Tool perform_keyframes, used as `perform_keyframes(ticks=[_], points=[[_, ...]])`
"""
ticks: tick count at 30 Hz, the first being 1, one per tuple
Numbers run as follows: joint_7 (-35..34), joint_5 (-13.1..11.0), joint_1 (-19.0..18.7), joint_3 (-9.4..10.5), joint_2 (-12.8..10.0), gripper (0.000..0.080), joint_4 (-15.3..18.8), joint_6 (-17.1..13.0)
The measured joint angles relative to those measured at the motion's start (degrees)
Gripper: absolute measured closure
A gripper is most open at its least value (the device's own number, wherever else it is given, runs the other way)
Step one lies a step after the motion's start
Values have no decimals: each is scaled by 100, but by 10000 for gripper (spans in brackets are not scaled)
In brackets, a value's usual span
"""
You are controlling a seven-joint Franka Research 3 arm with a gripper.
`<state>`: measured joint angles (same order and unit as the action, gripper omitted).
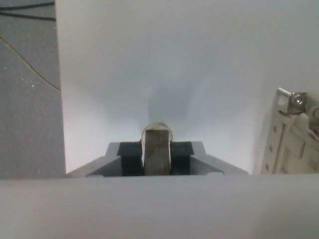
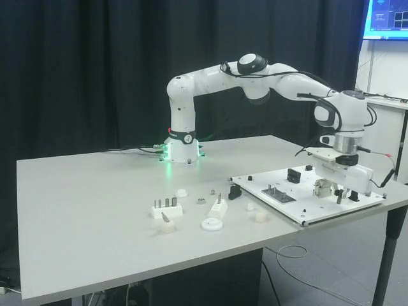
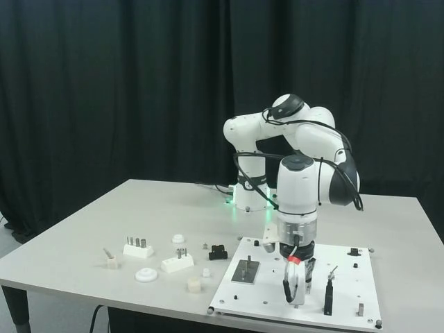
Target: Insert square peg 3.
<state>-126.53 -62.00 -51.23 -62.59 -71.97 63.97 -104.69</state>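
Note:
In the wrist view a grey square peg [image 1: 157, 149] stands between my two black fingers [image 1: 130, 158]. My gripper [image 1: 157, 155] is shut on it and points down at the white board [image 1: 159, 74]. In the room views my gripper [image 2: 340, 190] [image 3: 297, 293] hangs low over the white board [image 2: 287, 207] [image 3: 263, 295], near its front edge. The peg's lower end [image 3: 298, 301] is close to the board surface. I cannot tell whether it touches, and no hole shows under it.
On the board are a grey plate with posts [image 3: 246, 270], a black upright part [image 3: 328, 300] beside my gripper, and a metal fixture [image 1: 291, 132]. Left of the board lie a white peg holder [image 3: 138, 248], a white block [image 3: 177, 262], white discs [image 3: 146, 275] and a black clip [image 3: 218, 253].

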Motion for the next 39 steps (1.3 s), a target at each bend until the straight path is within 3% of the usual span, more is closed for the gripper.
perform_keyframes(ticks=[29,39], points=[[66,-152,135,59,17,688,-3,79],[117,78,102,59,17,688,-47,42]])
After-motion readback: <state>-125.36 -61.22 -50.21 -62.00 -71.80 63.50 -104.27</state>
